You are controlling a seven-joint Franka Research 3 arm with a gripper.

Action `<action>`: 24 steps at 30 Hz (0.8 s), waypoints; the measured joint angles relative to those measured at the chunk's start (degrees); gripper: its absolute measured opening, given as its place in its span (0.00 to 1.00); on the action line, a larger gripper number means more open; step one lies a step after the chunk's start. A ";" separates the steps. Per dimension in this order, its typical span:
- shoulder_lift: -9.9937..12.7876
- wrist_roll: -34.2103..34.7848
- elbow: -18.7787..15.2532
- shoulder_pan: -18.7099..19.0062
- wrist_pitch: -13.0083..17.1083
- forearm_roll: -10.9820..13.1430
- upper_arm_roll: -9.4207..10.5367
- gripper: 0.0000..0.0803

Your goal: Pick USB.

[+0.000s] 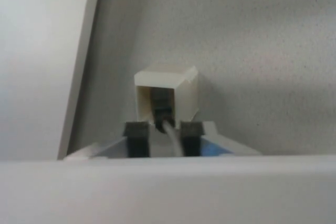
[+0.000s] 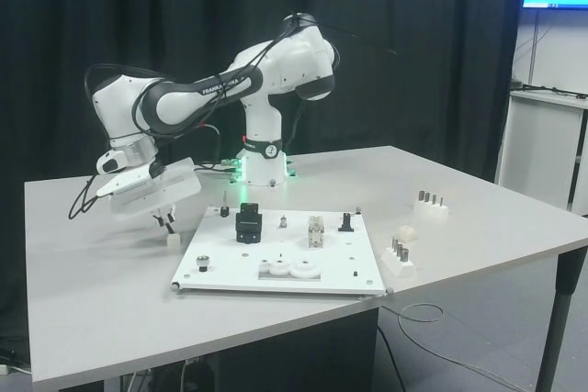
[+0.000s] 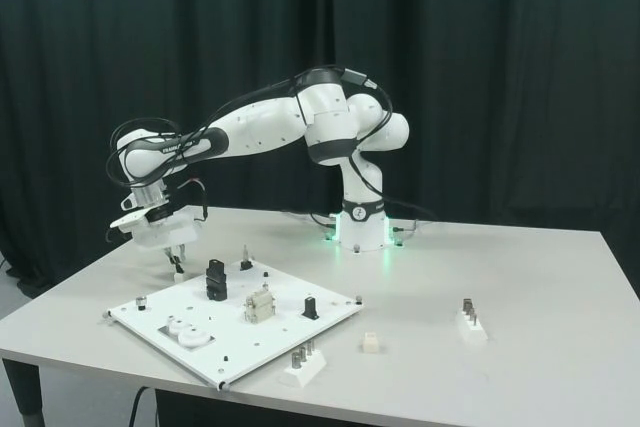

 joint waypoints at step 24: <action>-0.79 -0.05 -0.19 -0.02 0.33 -0.20 -0.13 0.07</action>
